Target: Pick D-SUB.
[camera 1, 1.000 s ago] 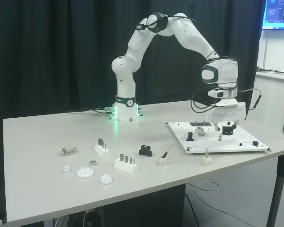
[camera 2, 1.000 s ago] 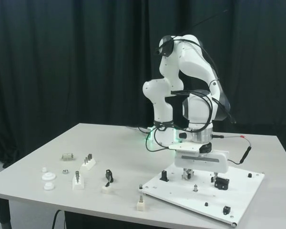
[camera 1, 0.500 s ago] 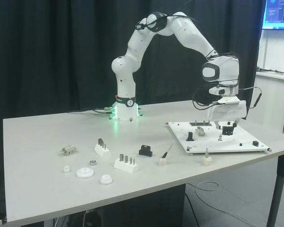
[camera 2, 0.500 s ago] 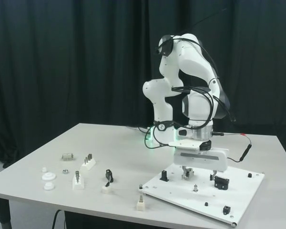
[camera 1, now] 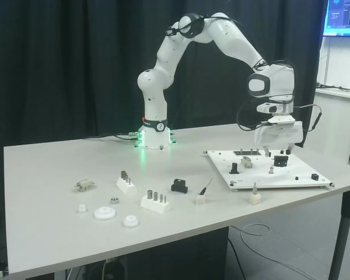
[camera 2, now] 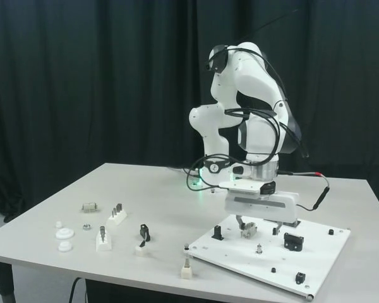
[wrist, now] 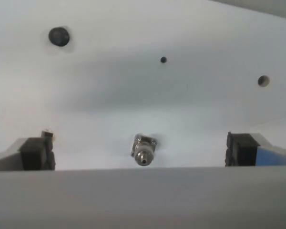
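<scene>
Hand (camera 2: 258, 225) spread, empty, over white board (camera 2: 317, 252) at right of frame; small connector (camera 1: 84, 185), likely the D-SUB, lies far left on worktop (camera 1: 46, 169): probably light, stiff, slick-shelled, so pinch across its flat sides.

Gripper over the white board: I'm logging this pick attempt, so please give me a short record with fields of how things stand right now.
gripper: open, holding nothing
fingers: wide apart, one on each side of the wrist view
position: above the white board, which lies on the grey table
between the fingers: small metal connector, standing on the board, untouched
D-SUB: cannot tell which part it is
elsewhere: loose small parts on the table, apart from the board
</scene>
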